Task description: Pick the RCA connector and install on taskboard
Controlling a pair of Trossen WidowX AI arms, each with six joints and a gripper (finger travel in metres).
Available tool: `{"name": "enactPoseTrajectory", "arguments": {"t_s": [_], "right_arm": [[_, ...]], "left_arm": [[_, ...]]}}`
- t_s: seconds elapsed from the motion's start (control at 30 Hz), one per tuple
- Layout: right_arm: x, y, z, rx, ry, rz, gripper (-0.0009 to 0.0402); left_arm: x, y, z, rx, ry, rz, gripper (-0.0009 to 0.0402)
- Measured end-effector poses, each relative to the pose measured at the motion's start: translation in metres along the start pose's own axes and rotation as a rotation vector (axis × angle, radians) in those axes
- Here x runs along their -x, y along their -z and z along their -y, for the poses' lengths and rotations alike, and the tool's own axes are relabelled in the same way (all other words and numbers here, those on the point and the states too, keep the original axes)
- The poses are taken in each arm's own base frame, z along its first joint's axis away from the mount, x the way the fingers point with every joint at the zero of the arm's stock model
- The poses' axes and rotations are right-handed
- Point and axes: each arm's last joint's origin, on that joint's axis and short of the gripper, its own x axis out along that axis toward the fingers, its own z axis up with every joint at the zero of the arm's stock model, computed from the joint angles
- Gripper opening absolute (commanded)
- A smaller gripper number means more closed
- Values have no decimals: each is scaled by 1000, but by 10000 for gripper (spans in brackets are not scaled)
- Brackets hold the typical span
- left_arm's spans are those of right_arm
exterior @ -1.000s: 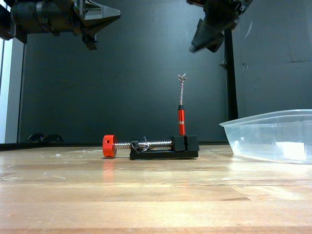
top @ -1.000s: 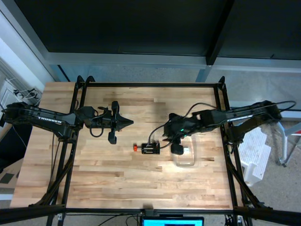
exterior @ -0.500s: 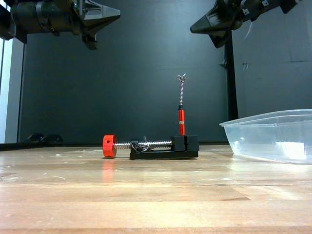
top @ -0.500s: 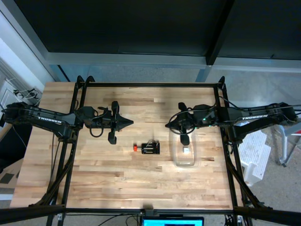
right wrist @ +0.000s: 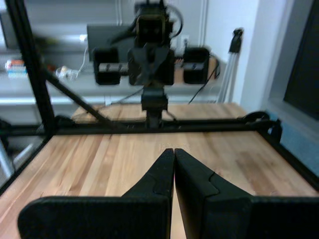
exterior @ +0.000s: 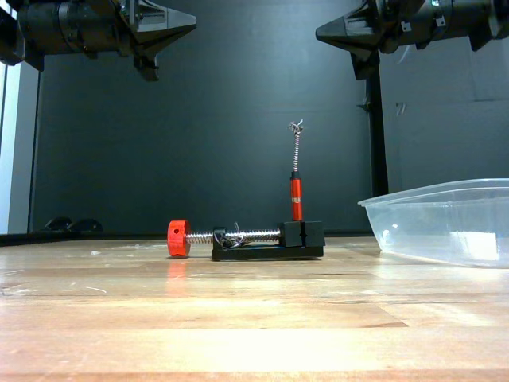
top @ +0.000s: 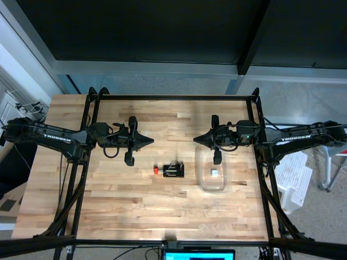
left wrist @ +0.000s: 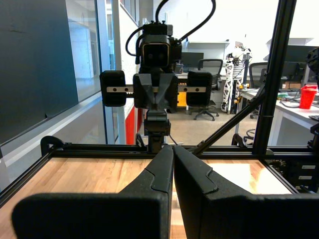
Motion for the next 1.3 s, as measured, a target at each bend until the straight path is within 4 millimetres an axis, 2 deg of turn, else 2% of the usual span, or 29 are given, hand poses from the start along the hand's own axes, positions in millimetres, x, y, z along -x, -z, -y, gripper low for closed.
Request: {"name": "enactPoseTrajectory", "arguments": {"t_s": [0.37, 1.3], "right_arm": [[5, -4, 0, -9, -1, 93, 0], [6, 7, 1, -19, -2, 93, 0]], "left_arm": [[0, 0, 0, 0, 0, 0, 0], [0, 0, 0, 0, 0, 0, 0]]}}
